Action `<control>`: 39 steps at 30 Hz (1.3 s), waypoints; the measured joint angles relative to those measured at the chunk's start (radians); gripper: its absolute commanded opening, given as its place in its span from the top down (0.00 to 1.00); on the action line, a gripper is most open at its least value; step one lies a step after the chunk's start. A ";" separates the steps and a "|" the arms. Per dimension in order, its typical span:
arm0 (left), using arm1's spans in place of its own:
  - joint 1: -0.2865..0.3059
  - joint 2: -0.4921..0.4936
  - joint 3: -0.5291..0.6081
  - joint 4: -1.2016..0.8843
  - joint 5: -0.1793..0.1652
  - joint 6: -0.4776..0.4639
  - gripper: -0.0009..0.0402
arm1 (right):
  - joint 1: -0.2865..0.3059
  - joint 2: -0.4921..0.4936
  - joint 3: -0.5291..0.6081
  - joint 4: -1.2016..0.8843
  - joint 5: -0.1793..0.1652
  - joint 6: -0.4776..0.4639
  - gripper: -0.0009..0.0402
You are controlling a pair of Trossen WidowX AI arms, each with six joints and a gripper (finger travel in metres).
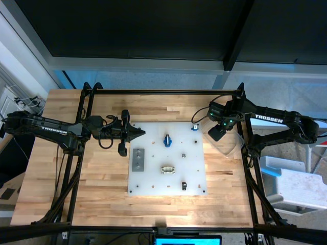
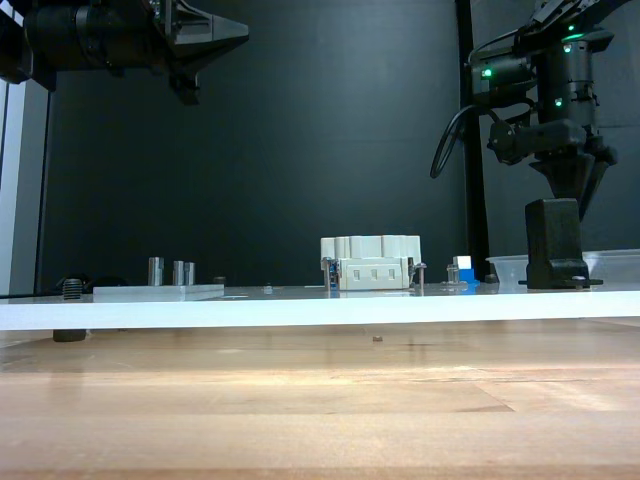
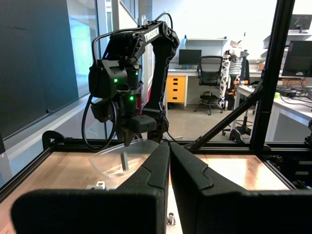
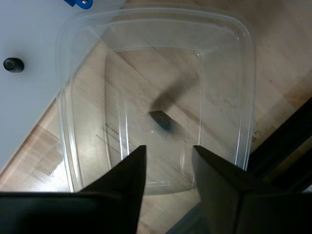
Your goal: Pick the 16mm bar from the taskboard and place it in the container
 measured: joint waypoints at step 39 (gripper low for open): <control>0.000 0.000 0.000 0.000 0.000 0.000 0.98 | 0.000 0.000 0.000 0.000 -0.004 0.012 0.36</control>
